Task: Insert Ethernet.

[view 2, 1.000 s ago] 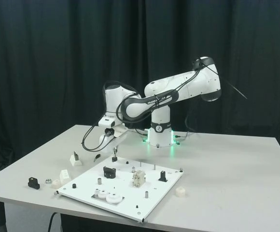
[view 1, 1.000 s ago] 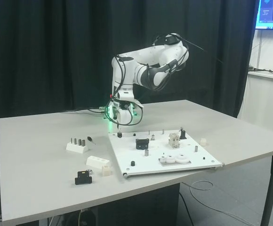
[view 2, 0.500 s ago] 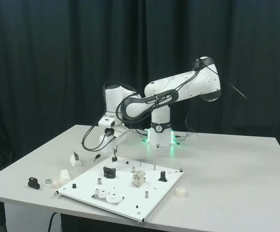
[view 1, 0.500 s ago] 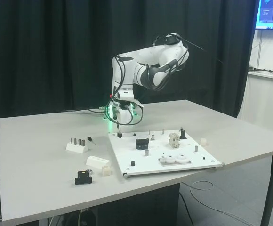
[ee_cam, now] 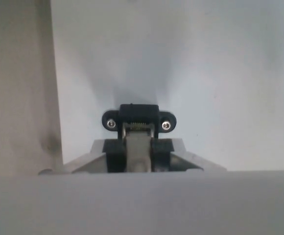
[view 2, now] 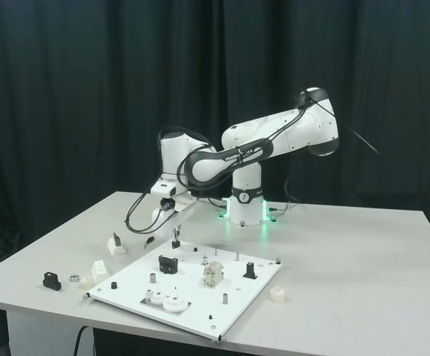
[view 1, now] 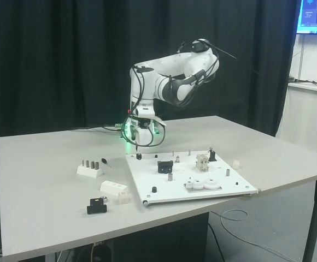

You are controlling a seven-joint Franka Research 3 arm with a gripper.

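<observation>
Above the black Ethernet socket [ee_cam: 138,118], the gripper [ee_cam: 138,152] clamps an unlabelled Ethernet plug [ee_cam: 138,142].

Ethernet plug [ee_cam: 138,149]: grey, upright, tip entering socket | Ethernet socket [ee_cam: 139,119]: black, two-screw flange, on white board [ee_cam: 205,73] corner

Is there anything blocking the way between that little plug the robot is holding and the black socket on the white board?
Nothing visible does. In the wrist view the Ethernet plug, gripped between the fingers, sits right at the black socket on the white board, its tip at the opening, with nothing between them.
</observation>
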